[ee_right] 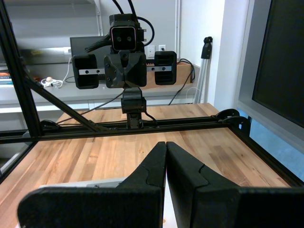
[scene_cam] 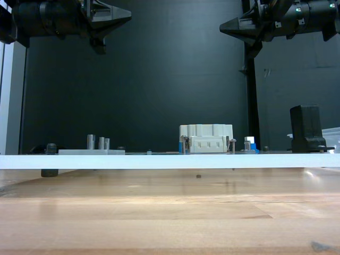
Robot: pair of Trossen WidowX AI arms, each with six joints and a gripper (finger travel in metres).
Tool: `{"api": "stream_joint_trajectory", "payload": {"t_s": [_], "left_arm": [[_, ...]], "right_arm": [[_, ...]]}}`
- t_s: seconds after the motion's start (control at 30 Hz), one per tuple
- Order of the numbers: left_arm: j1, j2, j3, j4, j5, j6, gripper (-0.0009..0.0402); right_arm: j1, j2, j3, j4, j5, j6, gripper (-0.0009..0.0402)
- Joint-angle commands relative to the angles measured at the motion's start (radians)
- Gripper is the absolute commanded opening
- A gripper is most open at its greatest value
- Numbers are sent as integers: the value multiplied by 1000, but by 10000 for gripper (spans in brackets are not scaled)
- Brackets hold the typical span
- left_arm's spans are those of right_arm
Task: Pick the 16mm bar and place in it's hole on the taskboard
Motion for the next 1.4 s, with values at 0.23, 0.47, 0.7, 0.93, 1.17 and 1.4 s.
{"api": "stream_joint_trajectory", "payload": {"t_s": [0.23, 0.47, 0.7, 0.93, 1.17, 1.4], "left_arm": [[0, 0, 0, 0, 0, 0, 0], [0, 0, 0, 0, 0, 0, 0], [0, 0, 0, 0, 0, 0, 0], [0, 0, 0, 0, 0, 0, 0], [0, 0, 0, 0, 0, 0, 0], [0, 0, 0, 0, 0, 0, 0]], "right_arm": [[13, 4, -1, 55, -44, 2, 0], [14, 4, -1, 54, -43, 2, 0], [32, 9, 106, -243, -43, 40, 0], [106, 21, 248, -609, 2, 22, 0], [193, 61, 346, -885, 80, 33, 0], [248, 98, 397, -1030, 82, 80, 0]]}}
